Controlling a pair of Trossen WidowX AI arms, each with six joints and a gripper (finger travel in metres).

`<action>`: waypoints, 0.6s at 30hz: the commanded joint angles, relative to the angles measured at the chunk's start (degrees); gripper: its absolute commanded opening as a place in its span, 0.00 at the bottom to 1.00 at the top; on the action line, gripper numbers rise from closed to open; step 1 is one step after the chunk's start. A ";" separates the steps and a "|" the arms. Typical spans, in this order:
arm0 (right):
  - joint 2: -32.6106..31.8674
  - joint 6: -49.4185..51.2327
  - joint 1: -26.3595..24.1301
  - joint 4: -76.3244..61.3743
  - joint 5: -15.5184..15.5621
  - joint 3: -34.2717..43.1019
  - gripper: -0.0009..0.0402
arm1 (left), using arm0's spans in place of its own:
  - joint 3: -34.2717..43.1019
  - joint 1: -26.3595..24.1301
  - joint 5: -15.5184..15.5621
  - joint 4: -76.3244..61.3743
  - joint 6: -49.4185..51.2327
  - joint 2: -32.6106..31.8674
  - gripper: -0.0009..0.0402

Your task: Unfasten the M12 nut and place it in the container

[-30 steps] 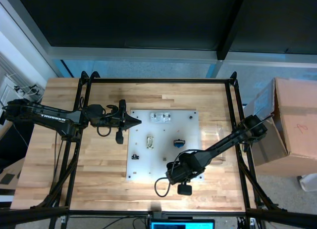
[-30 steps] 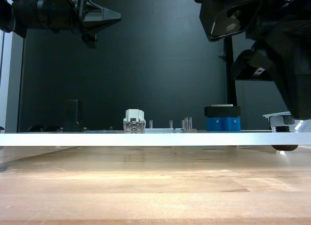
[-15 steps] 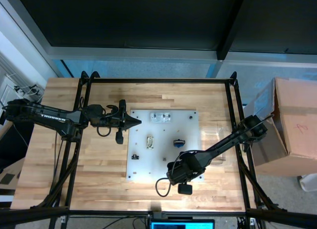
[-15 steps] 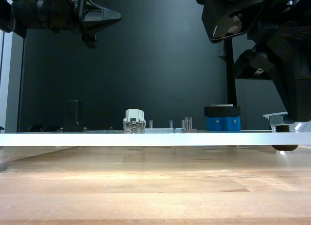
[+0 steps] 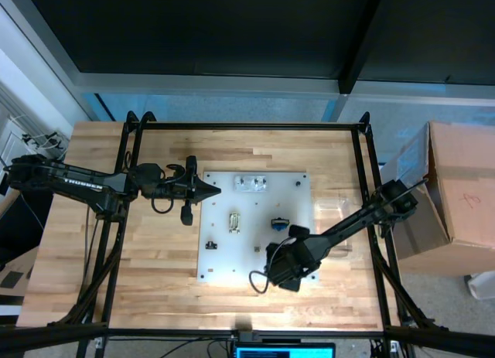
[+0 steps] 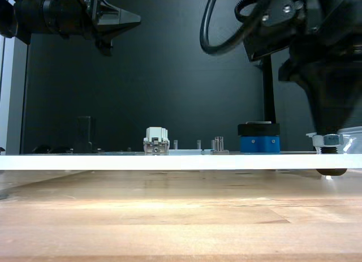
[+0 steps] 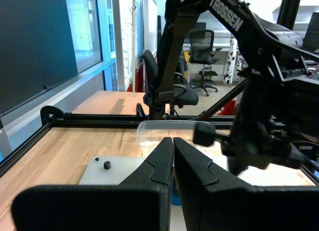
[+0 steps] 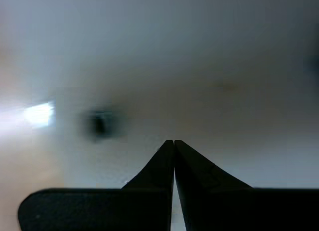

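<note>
M12 nut [image 6: 327, 140] sits on its stud [image 6: 325, 150] at the white board's [image 6: 113, 161] near right edge. The right gripper [image 6: 328, 130] hangs right over it, jaws pressed together on nothing, so it could slip and leave the nut stuck. The nut lies flat, hole pointing up. The left gripper [image 5: 217, 190], jaws pressed together too, hangs over the far left corner.

Black R gripper [image 8: 173, 142]: its two pointed fingers [image 8: 160, 172] touch, tip to tip. Behind is a pale, blurry surface [image 8: 239, 56] w/ a fuzzy dark spot [image 8: 99, 123], approx 10 o'clock from the tips.
</note>
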State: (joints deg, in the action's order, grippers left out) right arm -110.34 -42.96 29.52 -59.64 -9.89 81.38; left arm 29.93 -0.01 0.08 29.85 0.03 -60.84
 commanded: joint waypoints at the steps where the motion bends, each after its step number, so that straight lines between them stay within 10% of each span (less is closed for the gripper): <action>1: 0.76 -0.55 0.13 0.15 0.46 0.24 0.02 | 0.02 0.00 -0.02 0.02 0.00 -0.02 0.02; 10: 2.38 -6.99 0.13 0.26 4.96 2.25 0.05 | 0.02 0.00 -0.02 0.02 0.00 -0.02 0.02; 18: 1.20 -4.13 0.20 -0.09 4.92 6.27 0.40 | 0.02 0.02 -0.02 0.02 0.00 -0.02 0.02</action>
State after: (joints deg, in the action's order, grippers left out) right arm -108.62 -47.13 29.67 -59.61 -4.95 87.44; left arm 29.93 -0.01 0.08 29.85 0.05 -60.86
